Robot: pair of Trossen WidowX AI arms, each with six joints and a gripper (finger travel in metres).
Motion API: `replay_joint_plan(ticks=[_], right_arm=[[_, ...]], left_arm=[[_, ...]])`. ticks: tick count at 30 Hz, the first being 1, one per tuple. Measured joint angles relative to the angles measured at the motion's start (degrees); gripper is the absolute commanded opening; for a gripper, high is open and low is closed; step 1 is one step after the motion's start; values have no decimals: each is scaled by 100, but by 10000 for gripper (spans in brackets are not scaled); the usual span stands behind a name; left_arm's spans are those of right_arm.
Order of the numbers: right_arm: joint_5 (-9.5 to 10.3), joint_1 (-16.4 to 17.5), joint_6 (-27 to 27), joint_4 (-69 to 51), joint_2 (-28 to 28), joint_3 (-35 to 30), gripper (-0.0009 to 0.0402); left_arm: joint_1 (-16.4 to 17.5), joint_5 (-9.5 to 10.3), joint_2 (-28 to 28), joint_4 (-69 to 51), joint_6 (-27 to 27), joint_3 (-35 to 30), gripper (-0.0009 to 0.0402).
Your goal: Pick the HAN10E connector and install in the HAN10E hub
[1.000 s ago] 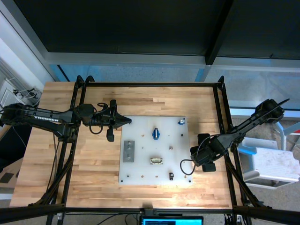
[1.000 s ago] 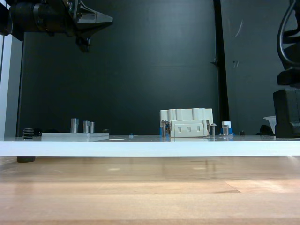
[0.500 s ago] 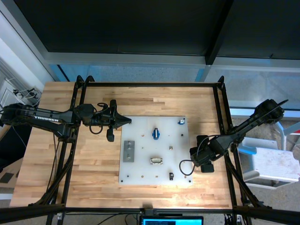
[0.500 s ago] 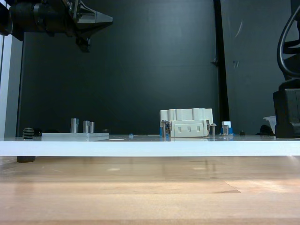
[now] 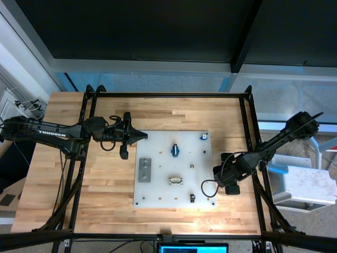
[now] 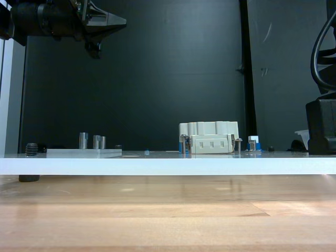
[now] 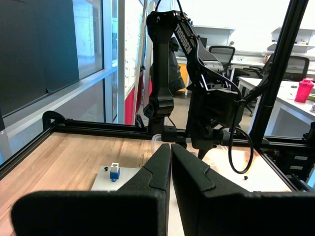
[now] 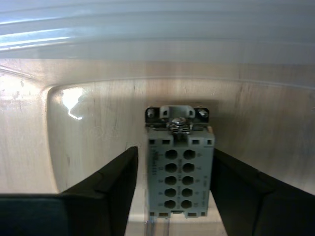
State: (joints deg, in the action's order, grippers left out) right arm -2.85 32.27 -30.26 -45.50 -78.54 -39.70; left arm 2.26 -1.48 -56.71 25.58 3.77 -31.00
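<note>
Two arms reach inward over a wooden tabletop [image 5: 105, 179]. The left arm stretches out level and high. Its left end effector [image 5: 142, 137] [image 6: 118, 22] [image 7: 171, 145] hangs over the far left corner of the white task board [image 5: 158, 197] [image 6: 157, 164]. Its fingers [image 7: 197, 177] are pressed together with only a hairline seam between them, and they hold nothing. Open air lies ahead of it and beneath it.

The right arm folds down past the black frame rail [image 5: 254, 137]. It points the right end effector [image 5: 227, 184] [image 6: 321, 126] [image 8: 174, 151] steeply downward, low and just outside the board's right edge. Its fingers [image 8: 115, 182] are spread just wide enough to straddle the HAN10E connector [image 8: 180, 169]. The connector lies directly between them, with its pin holes facing the camera and its screw tab beyond the fingertips. A thin gap shows beside one finger. The other finger is very close, and I cannot tell whether it touches. The connector rests on a pale recessed surface [image 8: 98, 128] with a raised rim ahead of the fingertips.

The HAN10E hub [image 5: 176, 181] [image 6: 210, 142] stands on the board. It is well apart from the right end effector, inward toward the left arm, with bare board between them.
</note>
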Motion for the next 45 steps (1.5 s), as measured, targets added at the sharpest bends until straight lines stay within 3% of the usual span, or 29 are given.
replay_joint_plan(ticks=[9, 16, 28, 45], right_arm=[[-7, -2, 2, -7, 2, 0, 65], [76, -2, 2, -20, 28, -2, 32], [142, -4, 15, -872, 256, -616, 23], [131, -4, 70, -2592, 271, -2640, 23]], left_arm=[[0, 0, 0, 0, 0, 0, 0], [0, 2, 0, 0, 2, 2, 0], [0, 0, 0, 0, 2, 0, 0], [0, 0, 0, 0, 2, 2, 0]])
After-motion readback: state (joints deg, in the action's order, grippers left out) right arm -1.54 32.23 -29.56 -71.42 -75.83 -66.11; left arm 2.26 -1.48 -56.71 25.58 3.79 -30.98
